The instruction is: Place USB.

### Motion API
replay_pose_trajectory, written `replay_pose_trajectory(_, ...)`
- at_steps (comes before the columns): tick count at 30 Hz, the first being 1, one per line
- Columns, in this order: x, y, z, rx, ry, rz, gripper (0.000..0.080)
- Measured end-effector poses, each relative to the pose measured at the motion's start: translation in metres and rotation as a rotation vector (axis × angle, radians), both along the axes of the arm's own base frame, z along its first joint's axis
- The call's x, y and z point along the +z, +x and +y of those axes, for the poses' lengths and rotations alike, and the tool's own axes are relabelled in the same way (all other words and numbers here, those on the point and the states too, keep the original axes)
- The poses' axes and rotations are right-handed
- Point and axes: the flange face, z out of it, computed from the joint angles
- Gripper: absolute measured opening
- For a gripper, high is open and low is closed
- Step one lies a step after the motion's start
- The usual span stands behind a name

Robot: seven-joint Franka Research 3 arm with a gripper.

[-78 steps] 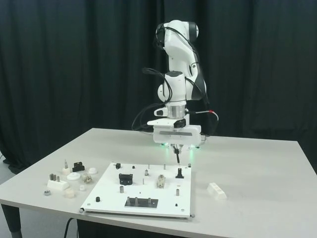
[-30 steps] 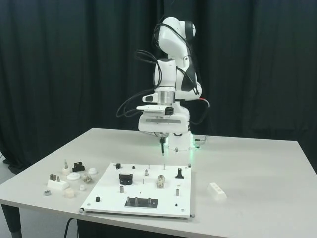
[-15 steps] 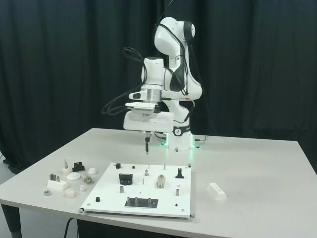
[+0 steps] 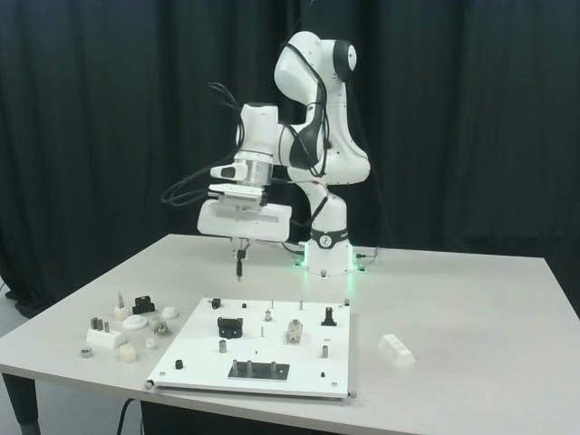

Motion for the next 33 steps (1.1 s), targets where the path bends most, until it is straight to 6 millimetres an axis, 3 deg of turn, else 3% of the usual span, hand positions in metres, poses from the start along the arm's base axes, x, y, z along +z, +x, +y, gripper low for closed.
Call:
replay_pose_trajectory(22,-0.005,0.04,-0.064,0.429,-0.179,0.074,0.0009)
replay_pose_trajectory(33,-0.007,0.058,-0.113,0.388,-0.177,0.065,0.0009)
